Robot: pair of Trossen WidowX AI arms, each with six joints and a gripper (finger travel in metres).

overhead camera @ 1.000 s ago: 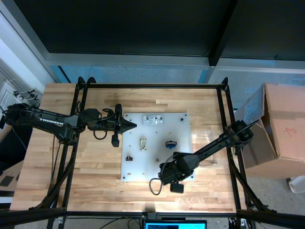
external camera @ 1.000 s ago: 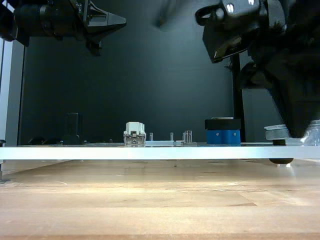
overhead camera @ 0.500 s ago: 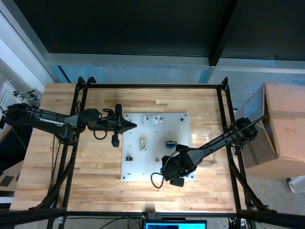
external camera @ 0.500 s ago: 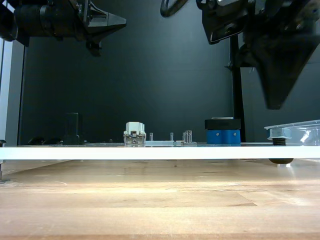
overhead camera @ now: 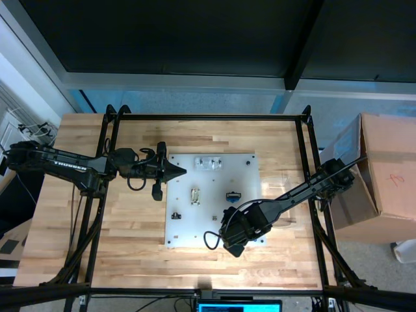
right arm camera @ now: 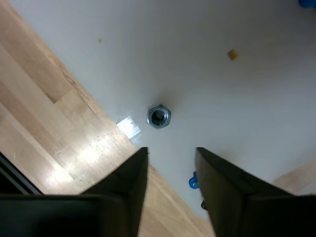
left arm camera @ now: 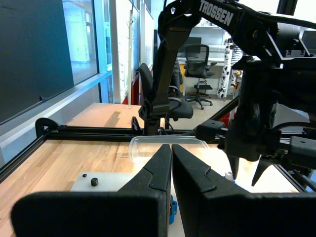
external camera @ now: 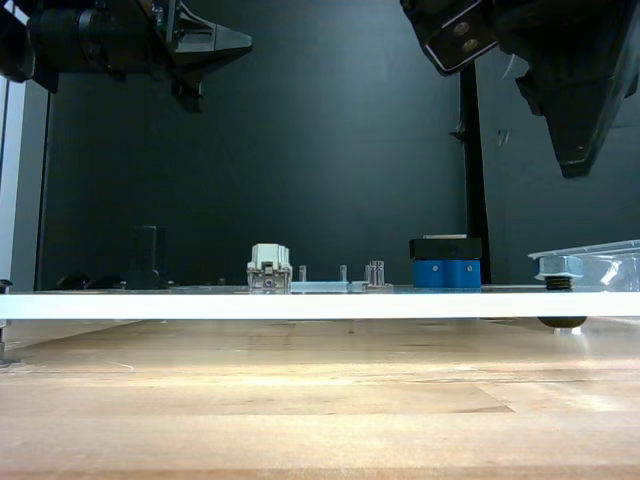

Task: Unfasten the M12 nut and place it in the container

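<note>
**Nut on its stud, right gripper spread above it**

The nut [right arm camera: 158,116] sits close to the near right edge of the white board [overhead camera: 185,227], where bare white gives way to the wooden table [overhead camera: 130,221] just beside it. It is a small silver hexagon with a dark bore, lying flat and level. In the low view it rests on top of the black stud [external camera: 560,285], whose ribs show beneath it — so it is on its stud, not run fully down. The clear container [left arm camera: 140,148] stands behind it there; the right wrist view shows the nut on the board, outside the container.

The right gripper [right arm camera: 171,150] hangs above the nut with its fingers [right arm camera: 133,173] spread wide and nothing between them. The low view shows open air between its tips and the nut.

The left gripper [left arm camera: 171,148] hovers high over the board's far left edge, pointing right, its fingers pressed together on nothing. It is well apart from the right gripper. Between them, low on the board, stand a white connector [external camera: 269,272] and a blue block [external camera: 445,272].
</note>
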